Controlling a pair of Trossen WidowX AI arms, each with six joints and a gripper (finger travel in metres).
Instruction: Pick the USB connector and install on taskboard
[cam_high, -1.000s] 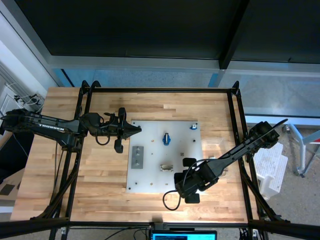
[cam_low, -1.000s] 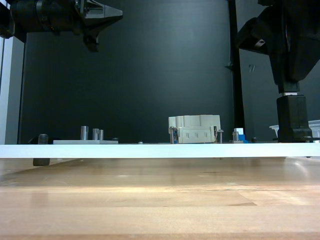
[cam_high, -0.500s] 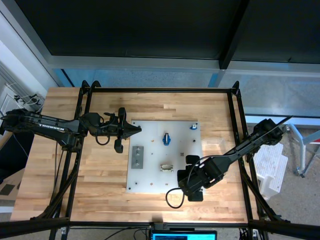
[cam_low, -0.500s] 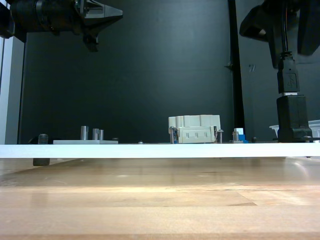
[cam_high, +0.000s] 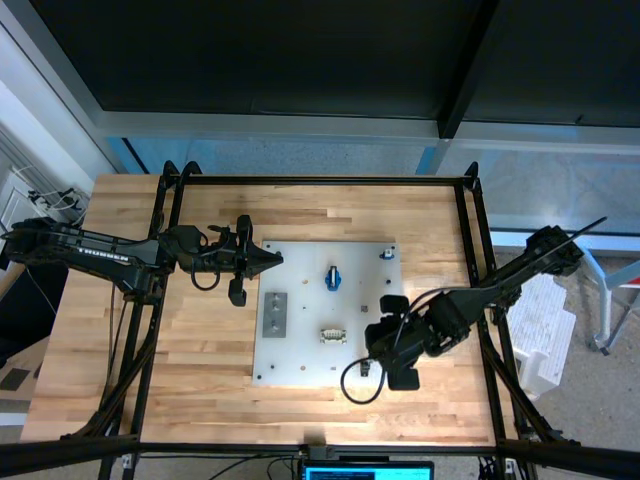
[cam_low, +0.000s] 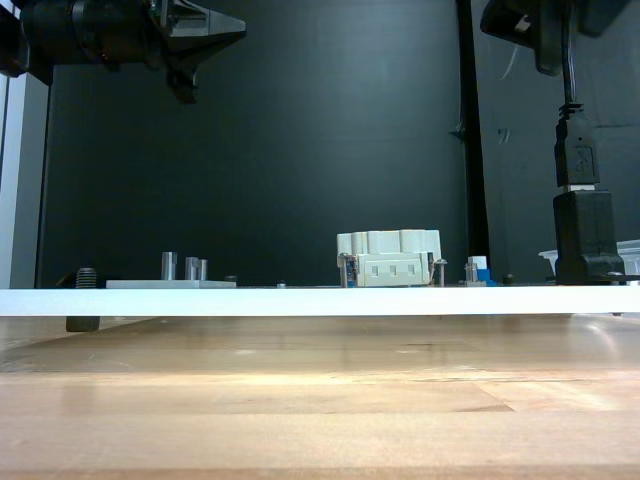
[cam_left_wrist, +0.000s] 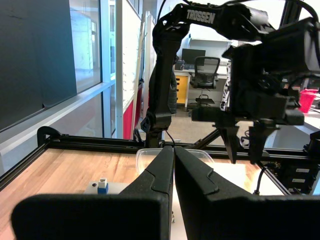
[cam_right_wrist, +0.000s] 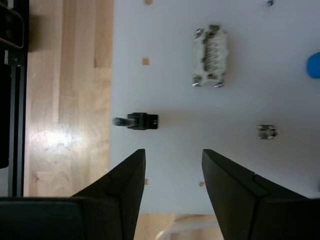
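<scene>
The USB connector (cam_low: 582, 178), a small black plug with its cable running upward, stands upright in a black socket (cam_low: 586, 243) near the front right edge of the white taskboard (cam_high: 300, 350). From above it shows as a dark plug (cam_right_wrist: 142, 121) lying beyond my right gripper's fingertips. My right gripper (cam_right_wrist: 172, 154) hangs open over the board with nothing between its fingers, above the plug and apart from it (cam_high: 390, 342). The plug's cable loops off the board's front edge (cam_high: 356, 386). At the board's left edge my left gripper (cam_high: 268, 260) hovers high, shut and empty (cam_left_wrist: 174, 150).
On the board sit a beige multi-pin connector (cam_high: 333, 336), a grey block with pins (cam_high: 273, 313), a blue fitting (cam_high: 333, 277) and a small blue-white block (cam_high: 384, 253). A clear tray (cam_high: 432, 292) lies to the right of the board. A black frame rings the table.
My right gripper has let go of the USB connector, risen well above it and shifted right. The plug stays standing in its socket. The left arm has not moved.
</scene>
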